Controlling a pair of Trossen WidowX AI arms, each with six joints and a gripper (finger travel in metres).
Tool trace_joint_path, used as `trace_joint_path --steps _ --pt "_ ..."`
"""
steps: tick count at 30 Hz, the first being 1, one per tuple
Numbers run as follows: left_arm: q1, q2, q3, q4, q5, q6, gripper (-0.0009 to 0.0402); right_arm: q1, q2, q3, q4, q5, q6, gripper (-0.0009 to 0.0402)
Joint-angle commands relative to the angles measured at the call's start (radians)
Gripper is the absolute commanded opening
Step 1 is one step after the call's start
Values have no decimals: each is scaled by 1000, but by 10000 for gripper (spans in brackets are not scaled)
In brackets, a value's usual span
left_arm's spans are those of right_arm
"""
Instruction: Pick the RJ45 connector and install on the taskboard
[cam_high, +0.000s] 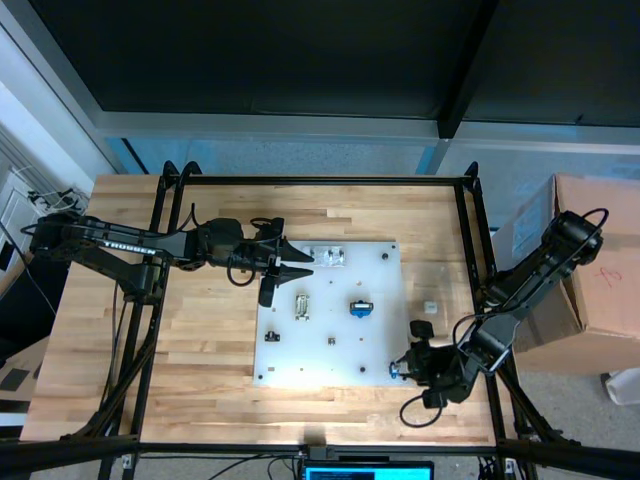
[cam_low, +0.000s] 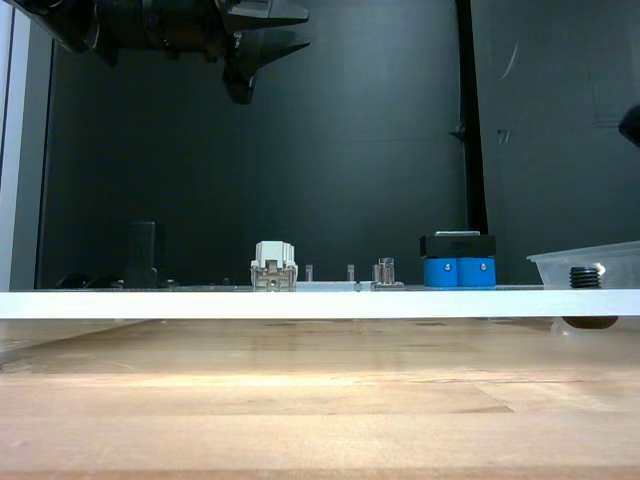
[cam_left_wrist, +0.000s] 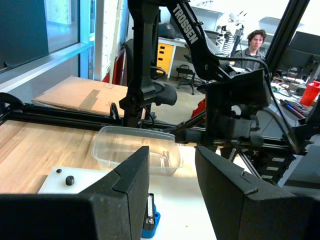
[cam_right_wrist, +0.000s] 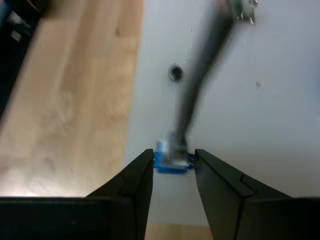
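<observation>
Pale wood planks make up the table (cam_high: 100, 330), framed by black rails, with a white task board (cam_high: 300, 372) lying at its middle and a cardboard box (cam_high: 590, 260) off the right edge. At the board's near right corner the right pincer (cam_high: 400, 369) reaches in low, and the RJ45 connector (cam_right_wrist: 172, 162), a small blue and pale-grey piece, sits right between its fingertips, which press in on both of its flanks, pinching it. A dark, blurred cable (cam_right_wrist: 200, 65) runs away from the connector over the white board, past a small round hole (cam_right_wrist: 175, 72). Whether the connector rests on the board or hangs just above it cannot be told. The left pincer (cam_high: 311, 265) hovers high over the board's far left edge, its fingers spread with nothing between them, well apart from the connector. Beyond those fingers stands a clear plastic tub (cam_left_wrist: 135, 147). A blue-mounted D-sub socket (cam_high: 360, 308) stands near the board's centre.
</observation>
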Motion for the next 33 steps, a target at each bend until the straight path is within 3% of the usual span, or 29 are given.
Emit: trace_joint_path --steps 1,6,10,20,29,33 --pt "0 0 0 0 0 0 122 -2 -25 32 -55 13 -1 124" --pt "0 0 0 0 0 0 122 -18 -64 101 -227 -63 2 121" --pt "0 0 0 0 0 0 122 -26 -79 137 -303 -93 2 122" --pt "0 3 0 0 0 1 122 -67 -114 145 -334 -108 -10 121" --pt "0 3 0 0 0 0 122 -301 -311 145 -304 -84 -198 121" --pt "0 3 0 0 0 0 122 -458 -388 145 -256 -135 -321 121"
